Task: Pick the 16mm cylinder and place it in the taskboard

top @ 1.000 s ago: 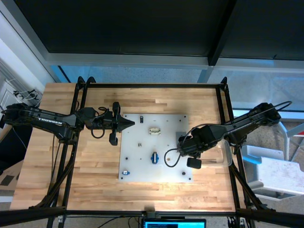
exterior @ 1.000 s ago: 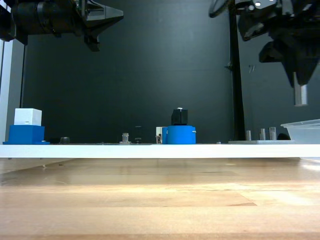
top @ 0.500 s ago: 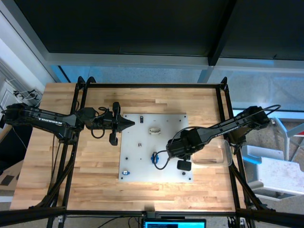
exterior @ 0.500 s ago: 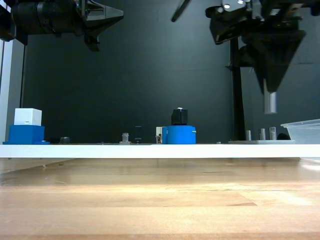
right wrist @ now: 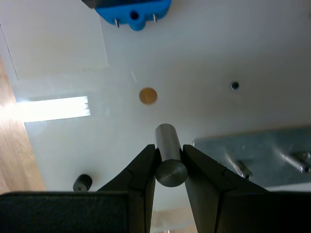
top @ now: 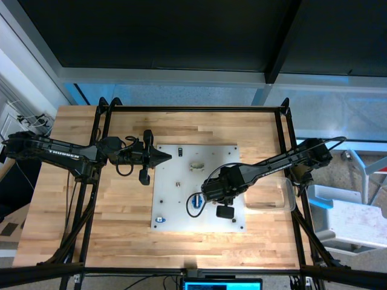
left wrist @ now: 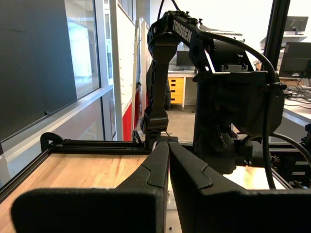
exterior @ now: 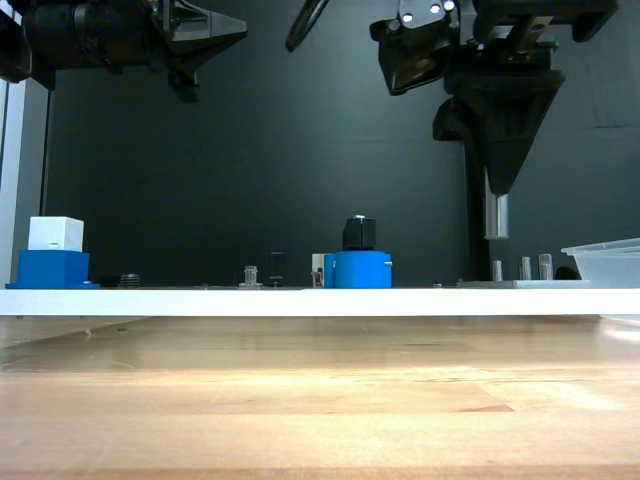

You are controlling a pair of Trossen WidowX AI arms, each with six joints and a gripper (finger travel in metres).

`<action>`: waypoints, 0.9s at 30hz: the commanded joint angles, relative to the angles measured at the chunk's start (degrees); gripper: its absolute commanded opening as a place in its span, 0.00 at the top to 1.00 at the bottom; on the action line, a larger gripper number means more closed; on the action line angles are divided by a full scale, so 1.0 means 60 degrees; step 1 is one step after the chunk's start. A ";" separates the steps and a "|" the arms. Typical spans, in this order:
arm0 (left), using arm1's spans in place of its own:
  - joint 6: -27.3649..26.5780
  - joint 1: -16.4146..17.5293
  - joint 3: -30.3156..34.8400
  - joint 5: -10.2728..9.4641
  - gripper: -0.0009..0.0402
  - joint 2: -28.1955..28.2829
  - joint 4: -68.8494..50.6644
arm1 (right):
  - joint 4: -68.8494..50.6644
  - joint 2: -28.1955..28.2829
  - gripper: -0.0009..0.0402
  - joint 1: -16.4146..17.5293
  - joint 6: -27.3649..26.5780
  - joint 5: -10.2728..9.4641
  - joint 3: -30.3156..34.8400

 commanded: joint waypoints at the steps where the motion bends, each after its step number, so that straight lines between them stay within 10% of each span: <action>1: 0.0000 0.0000 0.0004 0.0000 0.98 0.0004 0.0000 | 0.0025 0.0233 0.92 -0.0018 -0.0109 -0.0127 0.0211; 27: 0.0004 0.0004 0.0004 0.0000 0.98 0.0004 0.0000 | 0.0240 0.1140 0.92 -0.0095 -0.0208 -0.0295 0.0739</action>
